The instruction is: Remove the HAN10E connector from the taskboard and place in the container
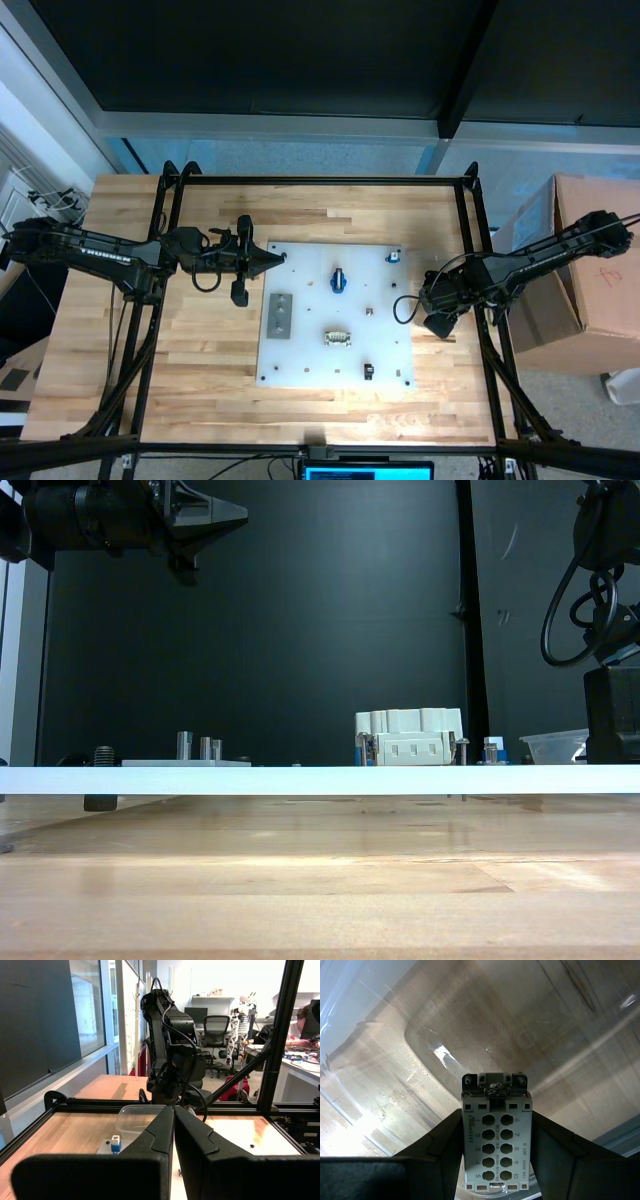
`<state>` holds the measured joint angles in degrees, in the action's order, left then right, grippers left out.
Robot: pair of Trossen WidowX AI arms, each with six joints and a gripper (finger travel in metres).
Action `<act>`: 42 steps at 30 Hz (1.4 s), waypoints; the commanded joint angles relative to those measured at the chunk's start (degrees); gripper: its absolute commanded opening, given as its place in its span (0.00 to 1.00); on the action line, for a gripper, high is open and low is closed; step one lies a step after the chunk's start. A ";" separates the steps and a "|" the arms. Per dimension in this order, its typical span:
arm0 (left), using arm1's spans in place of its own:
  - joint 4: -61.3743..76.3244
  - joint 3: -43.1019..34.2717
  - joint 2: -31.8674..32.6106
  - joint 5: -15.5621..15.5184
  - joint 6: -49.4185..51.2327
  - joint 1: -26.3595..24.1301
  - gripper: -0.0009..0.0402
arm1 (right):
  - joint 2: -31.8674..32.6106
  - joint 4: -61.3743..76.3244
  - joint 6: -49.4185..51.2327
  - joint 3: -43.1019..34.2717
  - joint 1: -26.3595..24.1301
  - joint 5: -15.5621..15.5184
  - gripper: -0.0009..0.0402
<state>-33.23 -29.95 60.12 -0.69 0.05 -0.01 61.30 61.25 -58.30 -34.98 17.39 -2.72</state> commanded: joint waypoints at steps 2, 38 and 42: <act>-0.02 0.00 0.00 0.00 -0.02 0.02 0.02 | 0.00 -0.09 0.04 -0.02 0.02 0.02 0.38; 0.00 0.00 0.00 0.00 -0.02 0.02 0.02 | -0.02 1.33 -2.67 -2.82 0.00 -0.37 0.70; -0.02 0.00 0.00 0.00 -0.02 0.02 0.02 | -0.02 4.26 -1.22 -6.45 0.00 -0.31 0.69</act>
<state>-33.23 -29.95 60.12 -0.69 0.05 -0.01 61.28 64.55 -60.16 -40.16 17.39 -3.11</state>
